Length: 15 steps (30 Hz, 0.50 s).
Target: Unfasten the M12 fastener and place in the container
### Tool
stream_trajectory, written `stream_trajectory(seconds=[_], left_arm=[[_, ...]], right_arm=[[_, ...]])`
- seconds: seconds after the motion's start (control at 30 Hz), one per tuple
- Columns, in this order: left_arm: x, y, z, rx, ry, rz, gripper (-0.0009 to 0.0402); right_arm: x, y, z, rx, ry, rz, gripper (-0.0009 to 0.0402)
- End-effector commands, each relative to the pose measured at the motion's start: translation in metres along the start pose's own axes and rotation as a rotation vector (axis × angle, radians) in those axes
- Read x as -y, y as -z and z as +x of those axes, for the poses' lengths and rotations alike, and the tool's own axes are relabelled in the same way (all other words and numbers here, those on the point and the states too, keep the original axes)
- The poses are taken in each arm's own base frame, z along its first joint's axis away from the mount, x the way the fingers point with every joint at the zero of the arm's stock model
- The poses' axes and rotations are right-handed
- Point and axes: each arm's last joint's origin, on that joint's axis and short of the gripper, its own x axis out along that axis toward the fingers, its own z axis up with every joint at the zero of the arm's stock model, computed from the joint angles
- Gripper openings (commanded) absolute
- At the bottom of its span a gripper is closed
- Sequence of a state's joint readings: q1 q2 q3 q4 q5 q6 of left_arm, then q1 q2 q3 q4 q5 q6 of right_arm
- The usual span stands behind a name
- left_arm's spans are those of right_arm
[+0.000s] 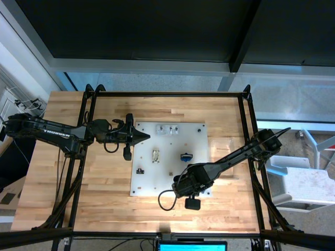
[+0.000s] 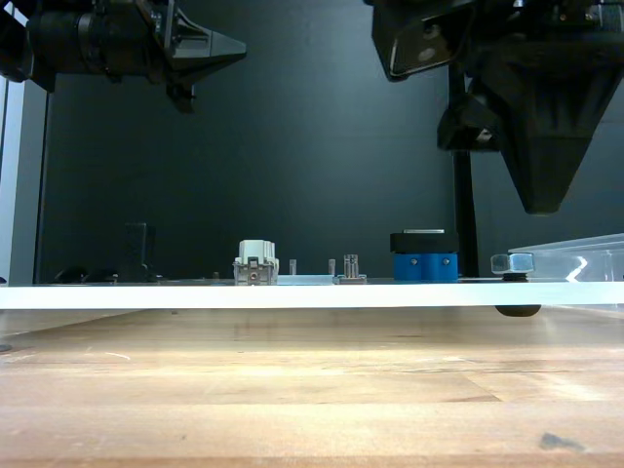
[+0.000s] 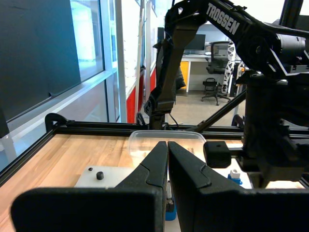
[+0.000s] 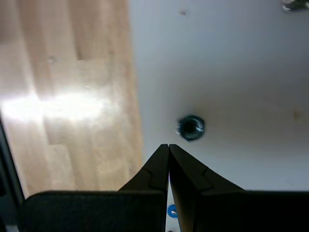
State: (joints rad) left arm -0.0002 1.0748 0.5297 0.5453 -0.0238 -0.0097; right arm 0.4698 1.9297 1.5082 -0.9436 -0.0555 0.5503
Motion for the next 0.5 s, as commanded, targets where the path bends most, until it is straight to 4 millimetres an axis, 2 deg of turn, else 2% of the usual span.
stream_trajectory(seconds=[0.03,0.3,0.5], left_arm=[[0.0,0.0,0.0,-0.001,0.0,0.0,0.0],[0.0,0.0,0.0,-0.001,0.0,0.0,0.0],[0.0,0.0,0.0,-0.001,0.001,0.0,0.0]], right_arm=[[0.0,0.0,0.005,-0.012,-0.002,-0.057,0.0],[0.003,0.001,0.026,-0.047,0.017,-0.093,0.0],[0.007,-0.001,0.028,-0.038,0.033,-0.085,0.0]])
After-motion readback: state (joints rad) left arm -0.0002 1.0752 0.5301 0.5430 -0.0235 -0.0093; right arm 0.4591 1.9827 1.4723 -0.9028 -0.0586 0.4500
